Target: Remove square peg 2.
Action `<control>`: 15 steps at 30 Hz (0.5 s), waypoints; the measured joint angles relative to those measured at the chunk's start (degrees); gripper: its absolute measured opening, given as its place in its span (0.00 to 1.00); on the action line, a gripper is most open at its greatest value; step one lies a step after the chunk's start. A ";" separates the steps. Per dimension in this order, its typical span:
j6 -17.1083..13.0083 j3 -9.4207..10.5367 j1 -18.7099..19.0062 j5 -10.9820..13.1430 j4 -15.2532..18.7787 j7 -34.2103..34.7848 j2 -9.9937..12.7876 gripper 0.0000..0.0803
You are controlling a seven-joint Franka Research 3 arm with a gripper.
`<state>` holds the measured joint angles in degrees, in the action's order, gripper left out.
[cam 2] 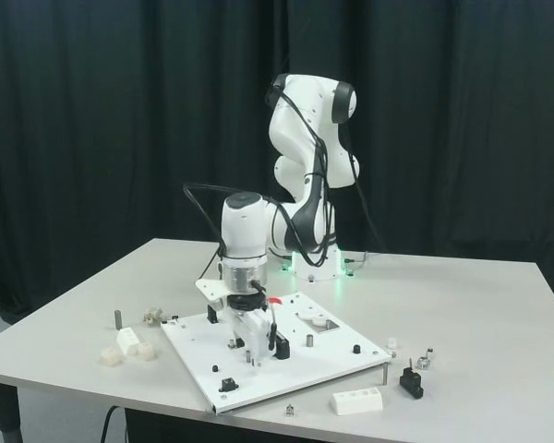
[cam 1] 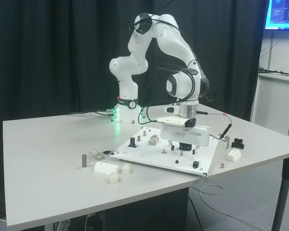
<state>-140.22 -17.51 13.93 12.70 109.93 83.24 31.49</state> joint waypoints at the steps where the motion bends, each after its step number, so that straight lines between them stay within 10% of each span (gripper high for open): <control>1: -0.10 0.00 0.07 0.00 0.13 0.03 -0.04 1.00; 15: -0.87 0.01 0.19 0.04 1.38 1.66 -0.58 1.00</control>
